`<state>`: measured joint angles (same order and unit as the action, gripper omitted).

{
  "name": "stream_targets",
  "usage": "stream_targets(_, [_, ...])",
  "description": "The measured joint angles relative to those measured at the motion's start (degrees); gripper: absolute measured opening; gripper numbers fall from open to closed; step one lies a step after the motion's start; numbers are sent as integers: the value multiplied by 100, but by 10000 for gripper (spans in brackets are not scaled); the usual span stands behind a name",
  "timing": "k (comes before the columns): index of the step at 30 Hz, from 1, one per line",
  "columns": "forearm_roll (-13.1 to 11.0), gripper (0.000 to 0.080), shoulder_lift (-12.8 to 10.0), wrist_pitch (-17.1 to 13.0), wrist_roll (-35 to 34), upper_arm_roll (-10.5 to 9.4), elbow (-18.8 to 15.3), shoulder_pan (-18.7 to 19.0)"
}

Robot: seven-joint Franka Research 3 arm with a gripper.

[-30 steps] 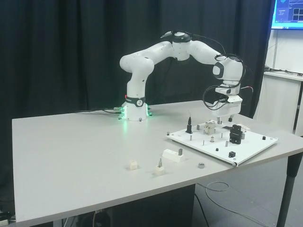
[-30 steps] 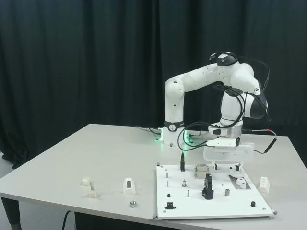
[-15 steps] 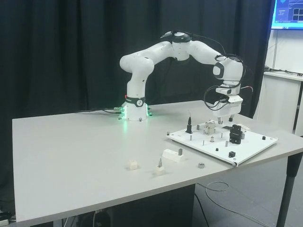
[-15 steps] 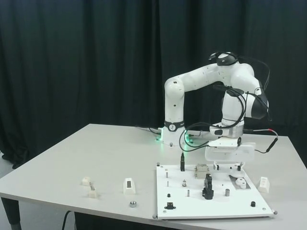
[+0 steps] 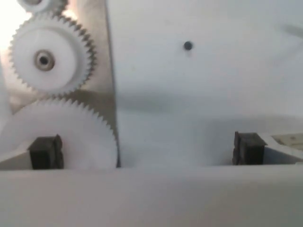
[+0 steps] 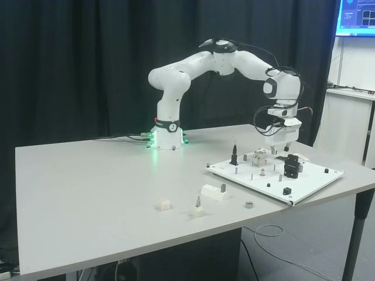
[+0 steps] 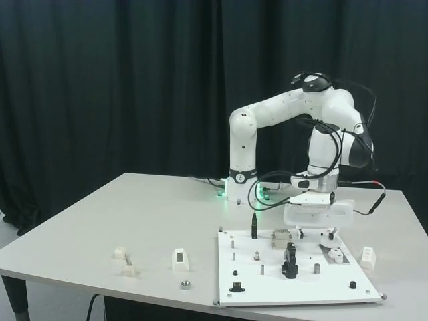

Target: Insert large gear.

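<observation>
Across the last second the arm has lifted a little. In both room views the gripper (image 6: 280, 143) sits slightly higher in the frame over the white board (image 6: 316, 175) than it did before, right of centre in the picture, while the arm's pose is otherwise much the same. The loose parts on the counter (image 6: 88, 175) have not moved. In the wrist view the jaws stand wide apart with only bare board between them, so the gripper (image 5: 147, 150) is open and holds nothing. One black pad (image 5: 46, 152) hangs in front of the large gear (image 5: 71, 135), and whether it touches the gear cannot be told. The large gear lies flat on the grey plate (image 5: 102, 56). Its teeth are right against those of the middle gear (image 5: 47, 54), which shows a dark shaft at its hub, and the edge of a smaller gear (image 5: 42, 4) is just beyond that. The large gear's own hub is hidden by the gripper body, so its seating on the shaft cannot be checked. Judging by the open jaws and the lift, the gear looks released in place and the insertion is probably done, with only the retreat left. In the room views the gears are too small to make out.
</observation>
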<state>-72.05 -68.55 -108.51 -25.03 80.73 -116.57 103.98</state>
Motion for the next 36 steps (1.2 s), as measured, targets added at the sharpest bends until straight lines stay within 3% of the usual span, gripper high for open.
stream_targets(14, [0, 800, 4, -6, 26, -3, -14, -85])
stream_targets(27, [79, 800, 20, 333, 26, 53, -60, -27])
stream_targets(36, [39, 800, 20, 334, 26, 24, -66, 36])
